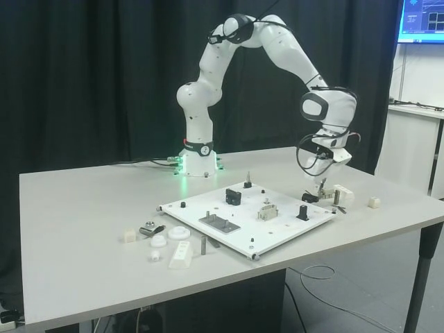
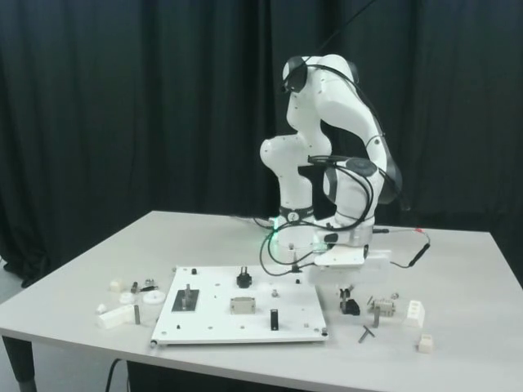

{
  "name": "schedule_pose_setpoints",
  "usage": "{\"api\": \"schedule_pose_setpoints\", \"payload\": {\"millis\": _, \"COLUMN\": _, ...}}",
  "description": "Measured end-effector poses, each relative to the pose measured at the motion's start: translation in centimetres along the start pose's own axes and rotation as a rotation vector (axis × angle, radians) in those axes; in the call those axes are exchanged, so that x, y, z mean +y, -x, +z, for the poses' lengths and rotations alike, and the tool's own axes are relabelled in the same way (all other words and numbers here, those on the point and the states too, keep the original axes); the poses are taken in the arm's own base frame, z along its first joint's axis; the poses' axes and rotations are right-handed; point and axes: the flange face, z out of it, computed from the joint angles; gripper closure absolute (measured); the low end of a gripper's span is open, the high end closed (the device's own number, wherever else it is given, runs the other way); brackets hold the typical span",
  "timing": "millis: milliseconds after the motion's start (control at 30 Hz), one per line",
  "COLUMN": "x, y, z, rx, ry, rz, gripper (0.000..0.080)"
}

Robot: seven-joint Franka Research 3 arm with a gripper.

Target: Place square peg 2.

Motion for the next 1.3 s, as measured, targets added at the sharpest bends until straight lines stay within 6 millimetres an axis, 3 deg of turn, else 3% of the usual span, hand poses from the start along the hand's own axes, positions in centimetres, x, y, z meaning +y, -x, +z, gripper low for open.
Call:
{"api": "schedule_pose_setpoints", "payload": {"millis": 567, "x": -1.0, "y": -0.1, "z": 2.3, "rx": -0.040, "ry": 0.004, "rz": -0.066, "gripper": 0.0737}}
{"api": "schedule_pose_setpoints", "payload": {"millis": 1067, "x": -1.1, "y": -0.3, "z": 2.6, "rx": -0.064, "ry": 0.000, "rz": -0.094, "gripper": 0.0737}}
{"api": "schedule_pose_setpoints", "payload": {"millis": 1100, "x": -1.1, "y": -0.3, "z": 2.5, "rx": -0.067, "ry": 0.002, "rz": -0.095, "gripper": 0.0579}}
{"api": "schedule_pose_setpoints", "payload": {"millis": 1300, "x": -1.2, "y": -0.6, "z": 1.7, "rx": -0.083, "ry": 0.012, "rz": -0.096, "gripper": 0.0579}}
